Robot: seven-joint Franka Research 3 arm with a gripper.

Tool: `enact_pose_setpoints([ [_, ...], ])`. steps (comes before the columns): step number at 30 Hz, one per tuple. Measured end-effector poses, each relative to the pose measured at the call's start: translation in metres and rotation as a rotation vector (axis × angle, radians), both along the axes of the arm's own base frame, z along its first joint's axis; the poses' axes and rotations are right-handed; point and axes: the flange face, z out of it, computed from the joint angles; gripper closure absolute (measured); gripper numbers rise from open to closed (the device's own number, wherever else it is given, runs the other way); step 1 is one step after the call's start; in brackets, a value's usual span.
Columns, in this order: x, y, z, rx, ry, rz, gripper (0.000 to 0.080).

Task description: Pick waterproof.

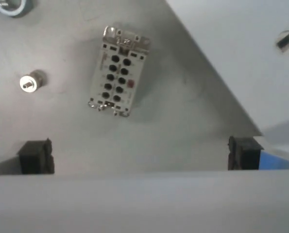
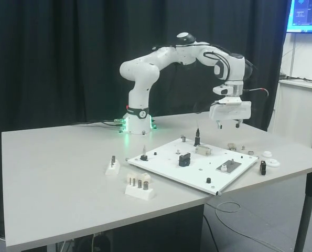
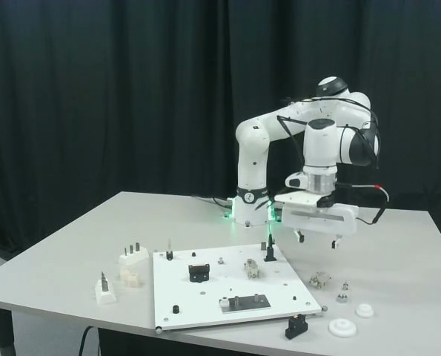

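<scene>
While tool [image 1: 139, 156] hovers, connector [image 1: 117, 71] lies below.

Room views evenly lit from overhead, black curtain [image 3: 131, 96] dark, no glare on the grey table [image 2: 56, 168]. Green glow at the arm base [image 2: 136, 125]. Wrist view soft; connector [image 1: 117, 71] casts a faint shadow, fingertips [image 1: 36, 156] dark, white board [image 1: 241, 53] bright.
</scene>
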Motion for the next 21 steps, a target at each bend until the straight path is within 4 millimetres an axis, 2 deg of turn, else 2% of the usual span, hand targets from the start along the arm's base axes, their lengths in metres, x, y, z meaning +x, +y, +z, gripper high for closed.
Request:
enact_pose_setpoints([
  [10, 0.005, 0.015, -0.028, 0.009, 0.044, -0.043, 0.0003],
  [21, 0.012, 0.029, -0.053, 0.004, 0.086, -0.197, 0.0003],
])
